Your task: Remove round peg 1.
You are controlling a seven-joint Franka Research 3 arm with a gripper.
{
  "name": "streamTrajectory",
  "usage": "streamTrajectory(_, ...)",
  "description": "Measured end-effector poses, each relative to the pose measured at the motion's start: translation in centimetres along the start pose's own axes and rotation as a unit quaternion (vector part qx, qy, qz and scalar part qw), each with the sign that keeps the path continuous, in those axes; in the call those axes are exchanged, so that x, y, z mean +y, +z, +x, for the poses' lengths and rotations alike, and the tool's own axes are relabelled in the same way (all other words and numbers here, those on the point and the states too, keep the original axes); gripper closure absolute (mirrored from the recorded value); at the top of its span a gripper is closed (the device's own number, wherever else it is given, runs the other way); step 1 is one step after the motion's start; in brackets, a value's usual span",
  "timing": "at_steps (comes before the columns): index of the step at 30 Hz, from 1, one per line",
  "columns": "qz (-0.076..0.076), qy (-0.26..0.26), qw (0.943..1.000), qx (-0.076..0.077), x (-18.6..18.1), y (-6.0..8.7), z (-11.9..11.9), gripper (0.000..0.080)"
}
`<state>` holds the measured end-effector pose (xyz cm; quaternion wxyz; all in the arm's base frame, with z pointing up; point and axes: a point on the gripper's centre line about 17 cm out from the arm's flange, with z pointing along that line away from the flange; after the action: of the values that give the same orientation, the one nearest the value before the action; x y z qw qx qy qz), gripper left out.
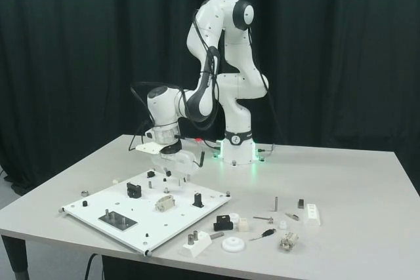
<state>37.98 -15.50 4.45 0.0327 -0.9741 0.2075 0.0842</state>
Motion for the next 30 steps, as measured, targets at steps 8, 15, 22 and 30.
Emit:
streamTrajectory(8,0.0,-0.006,1.0,0.003,0.1,0.7,0.3,0.0003)
streamTrajectory(15,-0.002,-0.013,0.9999,0.003,0.1,1.0,0.3,0.0003)
streamTrajectory(22,-0.003,-0.019,0.9998,0.002,-0.2,1.1,0.3,0.0003)
streamTrajectory(30,-0.005,-0.022,0.9997,0.0,-0.4,1.3,0.2,0.0003)
